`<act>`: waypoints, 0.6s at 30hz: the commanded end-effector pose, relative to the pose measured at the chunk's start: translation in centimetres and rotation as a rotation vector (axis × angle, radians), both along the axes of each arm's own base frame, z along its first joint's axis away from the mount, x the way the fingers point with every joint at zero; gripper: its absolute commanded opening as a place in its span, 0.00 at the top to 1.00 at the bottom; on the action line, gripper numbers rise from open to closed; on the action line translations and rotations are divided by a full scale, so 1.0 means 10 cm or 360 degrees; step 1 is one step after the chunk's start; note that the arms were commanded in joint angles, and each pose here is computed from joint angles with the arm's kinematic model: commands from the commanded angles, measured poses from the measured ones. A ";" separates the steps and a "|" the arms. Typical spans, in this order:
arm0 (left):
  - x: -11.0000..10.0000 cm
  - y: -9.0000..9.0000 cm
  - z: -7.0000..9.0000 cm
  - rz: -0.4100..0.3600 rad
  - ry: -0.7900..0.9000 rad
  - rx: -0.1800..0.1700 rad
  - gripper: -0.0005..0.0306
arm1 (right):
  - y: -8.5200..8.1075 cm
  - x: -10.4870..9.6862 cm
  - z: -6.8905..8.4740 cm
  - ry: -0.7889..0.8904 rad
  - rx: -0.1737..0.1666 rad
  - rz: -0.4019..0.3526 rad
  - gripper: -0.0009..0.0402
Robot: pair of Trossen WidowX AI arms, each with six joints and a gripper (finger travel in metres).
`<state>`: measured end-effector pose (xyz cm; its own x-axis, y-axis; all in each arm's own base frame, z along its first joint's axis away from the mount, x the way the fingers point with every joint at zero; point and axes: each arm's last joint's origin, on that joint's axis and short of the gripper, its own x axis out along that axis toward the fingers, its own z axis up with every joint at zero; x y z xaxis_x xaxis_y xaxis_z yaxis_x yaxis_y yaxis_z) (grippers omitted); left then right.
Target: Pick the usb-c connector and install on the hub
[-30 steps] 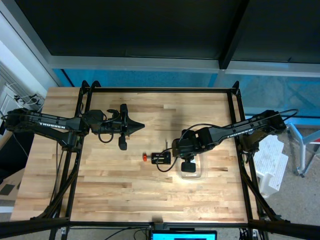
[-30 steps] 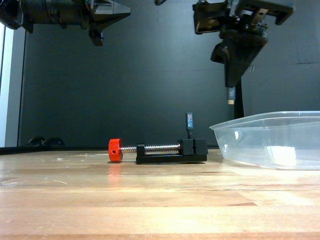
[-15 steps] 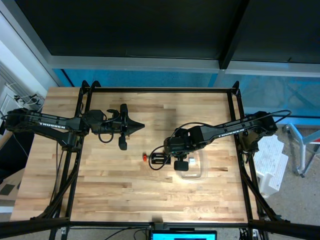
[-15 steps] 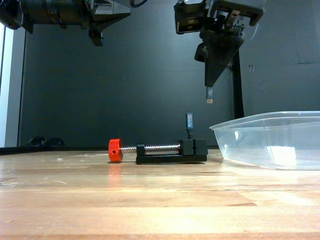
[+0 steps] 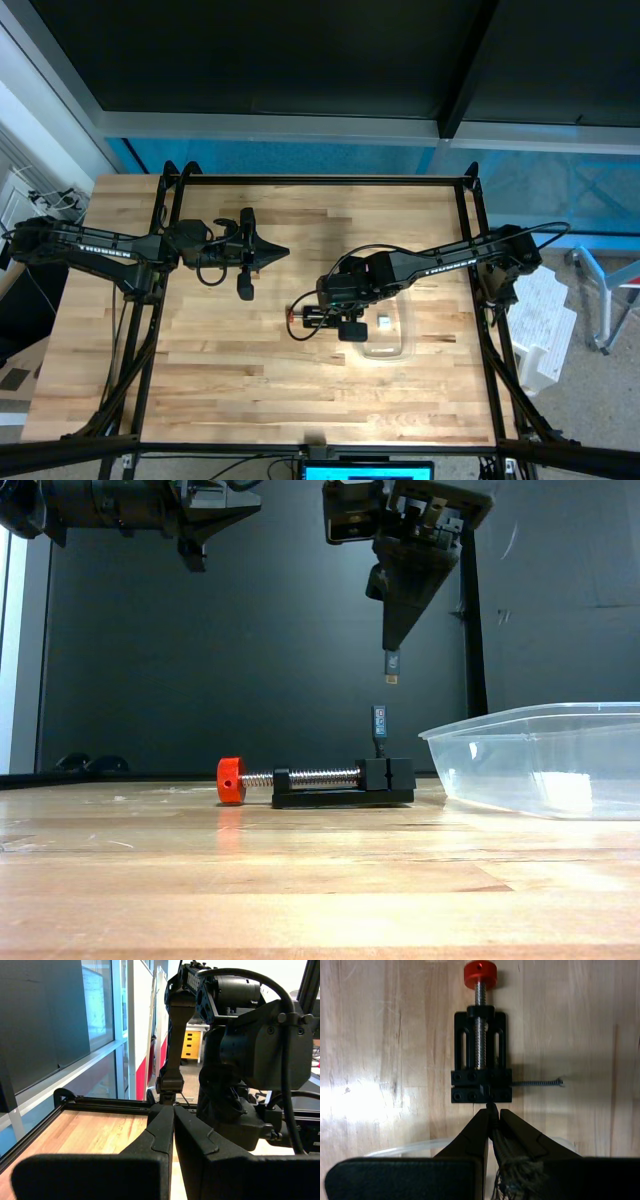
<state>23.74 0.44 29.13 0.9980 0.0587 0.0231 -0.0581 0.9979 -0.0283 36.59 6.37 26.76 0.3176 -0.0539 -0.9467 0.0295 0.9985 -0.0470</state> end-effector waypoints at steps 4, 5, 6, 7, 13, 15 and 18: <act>0.00 0.00 0.00 0.0000 0.0001 0.0001 0.98 | 0.01 0.06 0.05 -0.0015 0.0000 0.0019 0.97; 0.00 0.00 0.00 -0.0001 0.0001 0.0001 0.98 | 0.01 0.06 0.05 -0.0013 -0.0001 0.0019 0.97; 0.00 0.00 0.00 0.0000 0.0001 0.0001 0.98 | 0.01 0.06 0.05 -0.0012 -0.0001 0.0019 0.97; 0.00 0.00 0.00 0.0000 0.0001 0.0001 0.98 | 0.01 0.06 0.05 -0.0012 -0.0001 0.0019 0.97; 0.00 0.00 0.00 0.0000 0.0000 0.0001 0.98 | 0.00 0.06 0.04 -0.0008 0.0008 -0.0012 0.97; 0.00 0.00 0.00 0.0000 0.0001 0.0001 0.98 | -0.01 0.08 0.00 0.0001 0.0016 -0.0048 0.97; 0.00 0.00 0.00 0.0000 0.0000 0.0001 0.98 | -0.02 0.09 -0.01 0.0005 0.0030 -0.0078 0.97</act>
